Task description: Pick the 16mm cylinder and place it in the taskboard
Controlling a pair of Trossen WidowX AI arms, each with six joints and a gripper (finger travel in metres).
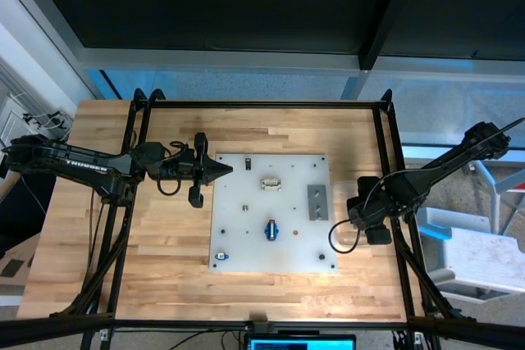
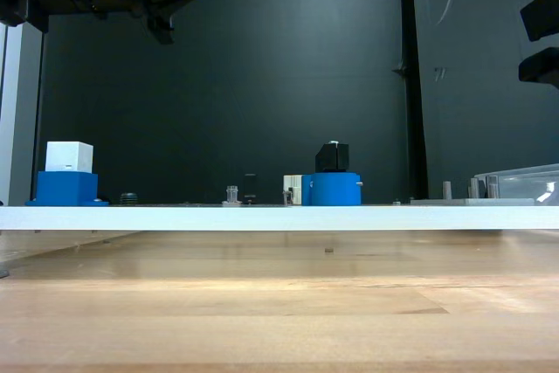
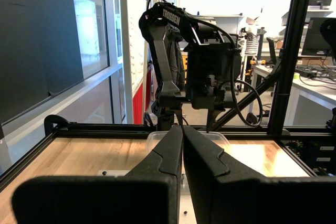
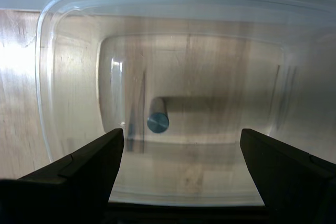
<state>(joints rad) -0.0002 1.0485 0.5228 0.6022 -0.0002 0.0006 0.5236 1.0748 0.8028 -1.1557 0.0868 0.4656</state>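
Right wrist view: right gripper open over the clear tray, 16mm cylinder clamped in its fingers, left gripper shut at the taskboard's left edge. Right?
Not clamped. The right wrist view shows the 16mm cylinder resting on the floor of the clear tray, untouched by the open right gripper. The left gripper is shut at the left edge of the taskboard.

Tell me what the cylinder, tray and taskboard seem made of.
Cylinder: likely metal, dull grey with a smooth, faintly bluish end face. Tray: clear, glossy plastic; the table shows through it. Taskboard: matte white, probably plastic. The right gripper is open over the tray; the left gripper is shut over the taskboard's left edge.
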